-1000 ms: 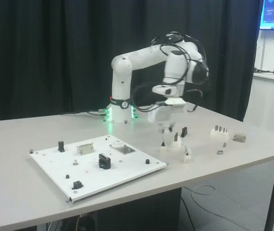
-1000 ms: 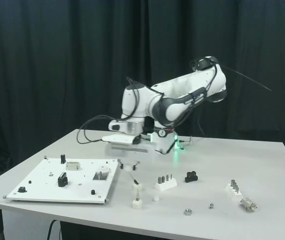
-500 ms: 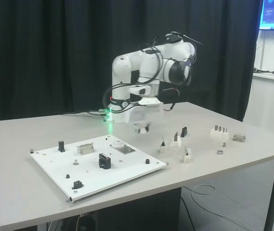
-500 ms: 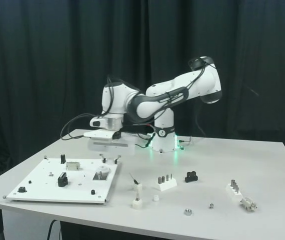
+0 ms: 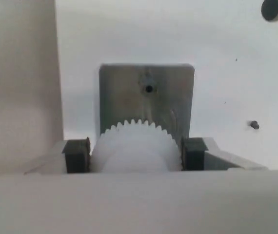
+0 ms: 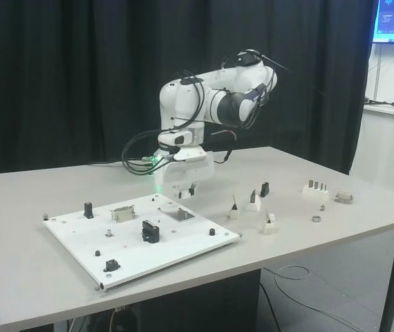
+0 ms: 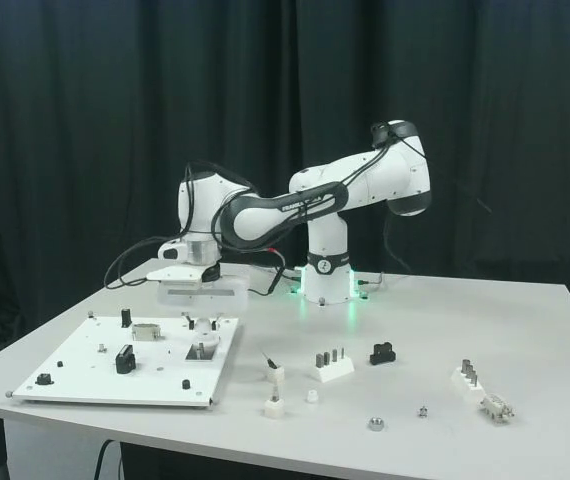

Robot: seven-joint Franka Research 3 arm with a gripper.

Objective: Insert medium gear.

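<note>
The medium gear [image 5: 136,144], white and toothed, is clamped between my two black fingertip pads [image 5: 76,155]. My gripper [image 5: 135,154] is shut on it. Directly beneath lies a grey square metal plate [image 5: 146,97] with a small hole in it, set into the white board [image 5: 227,73]. From the first room view, the gripper [image 6: 184,189] hangs just above that grey plate [image 6: 185,216] at the far right part of the board [image 6: 135,242]. The second room view shows the gripper [image 7: 203,318] over the plate [image 7: 199,350]; the gear is hard to make out there.
The board also carries black parts [image 6: 150,232] [image 6: 88,209] [image 6: 110,264] and a grey connector [image 6: 121,213]. Right of the board stand small white holders [image 6: 233,209] [image 6: 269,222] [image 6: 315,189], a black part [image 6: 265,188], a nut [image 6: 316,218] and a metal piece [image 6: 344,198].
The arm has swung left from above the small holders to above the board's grey plate and has come lower.
</note>
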